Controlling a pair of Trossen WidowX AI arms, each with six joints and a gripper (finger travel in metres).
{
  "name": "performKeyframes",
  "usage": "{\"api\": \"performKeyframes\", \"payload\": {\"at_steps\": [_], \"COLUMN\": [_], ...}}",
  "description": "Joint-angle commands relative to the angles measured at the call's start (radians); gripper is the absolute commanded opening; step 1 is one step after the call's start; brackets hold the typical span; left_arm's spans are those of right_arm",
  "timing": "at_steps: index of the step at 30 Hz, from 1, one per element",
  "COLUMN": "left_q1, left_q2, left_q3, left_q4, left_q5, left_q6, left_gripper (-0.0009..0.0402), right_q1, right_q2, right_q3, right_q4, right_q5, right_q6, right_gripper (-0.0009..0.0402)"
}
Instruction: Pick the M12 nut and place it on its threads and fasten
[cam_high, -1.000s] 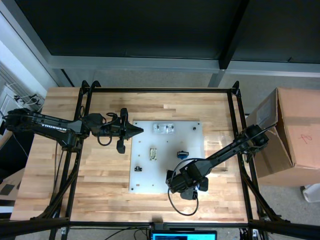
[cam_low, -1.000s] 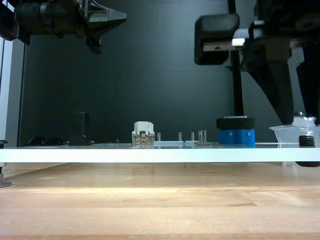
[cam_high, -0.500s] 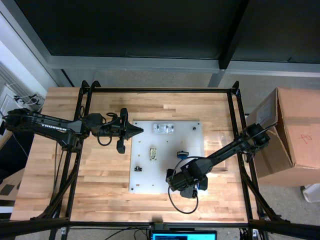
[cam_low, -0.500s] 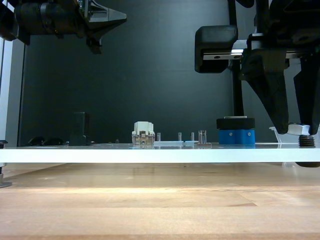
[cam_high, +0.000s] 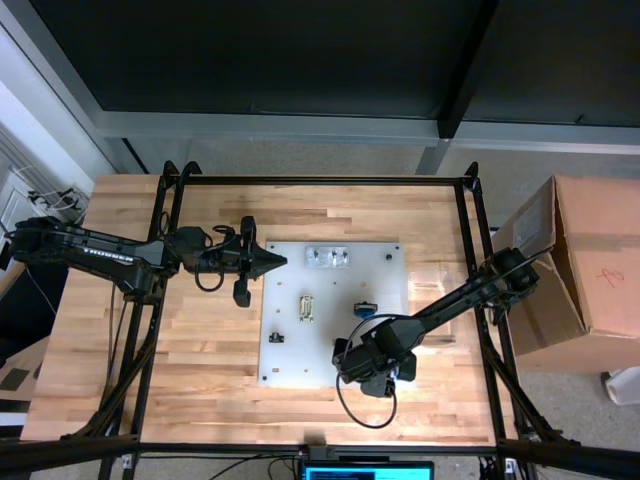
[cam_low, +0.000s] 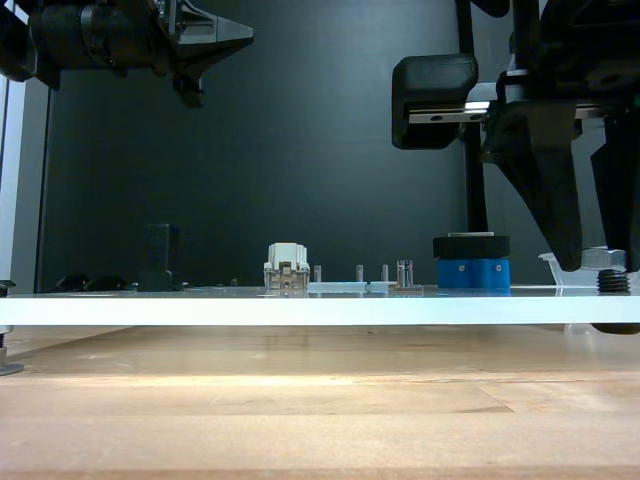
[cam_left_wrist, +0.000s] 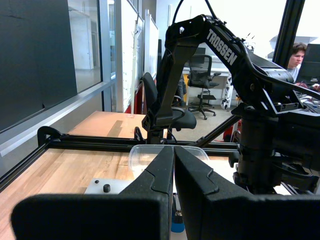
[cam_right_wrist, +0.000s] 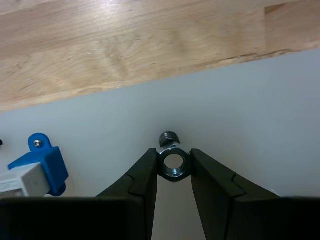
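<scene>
- High view: shows the right gripper (cam_high: 378, 375) low over the near right edge of the white board (cam_high: 300, 350), and the left gripper (cam_high: 280, 260) at the board's far left edge, well apart from it.
- Low view: shows one small silver nut (cam_low: 598, 259), six-sided, pinched between the right gripper's two black fingertips at the board's right end. Sits just above the one black ribbed stud (cam_low: 614, 283); cannot tell whether it touches. Shows the left gripper high above the board's left end.
- Left wrist view: shows the left gripper (cam_left_wrist: 174, 165) with both fingers pressed together on nothing, and one clear tray (cam_left_wrist: 150, 152) beyond, over the board.
- Right wrist view: shows the right gripper (cam_right_wrist: 174, 167) clamped on the nut's flats, with white board visible through its round bore. Holds the nut clear of its seat, the bare stud (cam_right_wrist: 168, 138) just beyond it. Shows one blue piece (cam_right_wrist: 42, 162) on the board too.
</scene>
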Motion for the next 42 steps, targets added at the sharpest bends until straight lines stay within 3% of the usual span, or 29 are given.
{"api": "performKeyframes", "payload": {"at_steps": [1,42], "left_q1": [0.000,0.000], "left_q2": [0.000,0.000], "left_q3": [0.000,0.000], "left_q4": [0.000,0.000], "left_q5": [0.000,0.000], "left_q6": [0.000,0.000], "left_gripper": [0.0000,0.0000], "right_q1": [0.005,0.005], "right_q2": [-0.006,0.020], "right_q3": [0.006,-0.016], "right_q4": [0.005,0.043], "right_q5": [0.001,0.000], "right_q6": [0.001,0.038], "right_gripper": [0.0000,0.0000]}}
